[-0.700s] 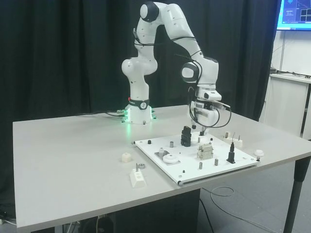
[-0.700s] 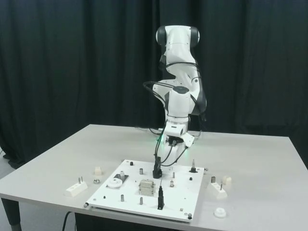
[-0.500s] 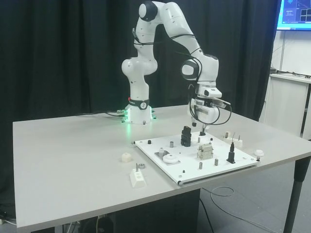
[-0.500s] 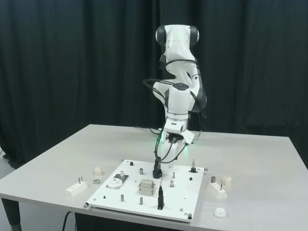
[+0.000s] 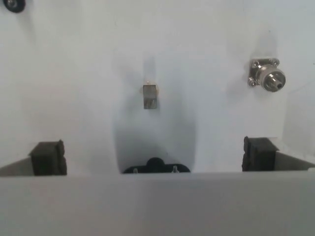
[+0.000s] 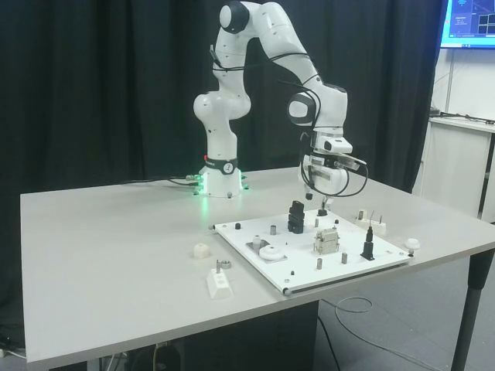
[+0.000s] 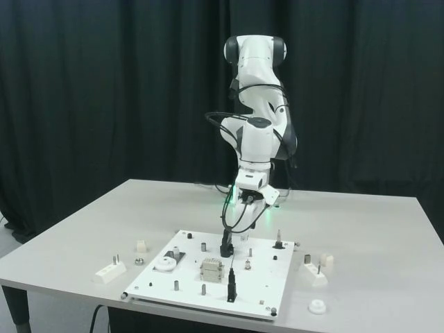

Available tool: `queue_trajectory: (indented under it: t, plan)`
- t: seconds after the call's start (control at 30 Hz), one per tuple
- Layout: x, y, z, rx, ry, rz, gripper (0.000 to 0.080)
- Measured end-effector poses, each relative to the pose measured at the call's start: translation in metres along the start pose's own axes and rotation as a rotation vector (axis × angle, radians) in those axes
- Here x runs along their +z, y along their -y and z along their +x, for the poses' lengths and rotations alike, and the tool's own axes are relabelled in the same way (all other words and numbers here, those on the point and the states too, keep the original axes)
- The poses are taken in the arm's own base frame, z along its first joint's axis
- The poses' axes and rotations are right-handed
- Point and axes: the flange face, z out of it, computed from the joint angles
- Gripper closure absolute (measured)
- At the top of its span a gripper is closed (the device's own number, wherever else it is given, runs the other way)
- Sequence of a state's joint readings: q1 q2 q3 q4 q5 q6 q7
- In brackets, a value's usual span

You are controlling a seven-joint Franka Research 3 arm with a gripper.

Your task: Pick square peg 4.

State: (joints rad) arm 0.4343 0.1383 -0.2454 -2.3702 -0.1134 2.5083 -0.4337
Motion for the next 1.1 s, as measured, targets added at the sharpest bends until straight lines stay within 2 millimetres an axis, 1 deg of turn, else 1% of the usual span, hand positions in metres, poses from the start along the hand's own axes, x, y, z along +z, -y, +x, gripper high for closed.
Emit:
queue_trajectory:
  t: [0.53, 1.1]
  plan:
    - [-0.0001, -0.0019, -0.0011, 0.016, 0.000, 0.001, 0.0003]
    - [-0.0070, -0.0024, -0.0011, 0.073, -0.009, 0.001, 0.0003]
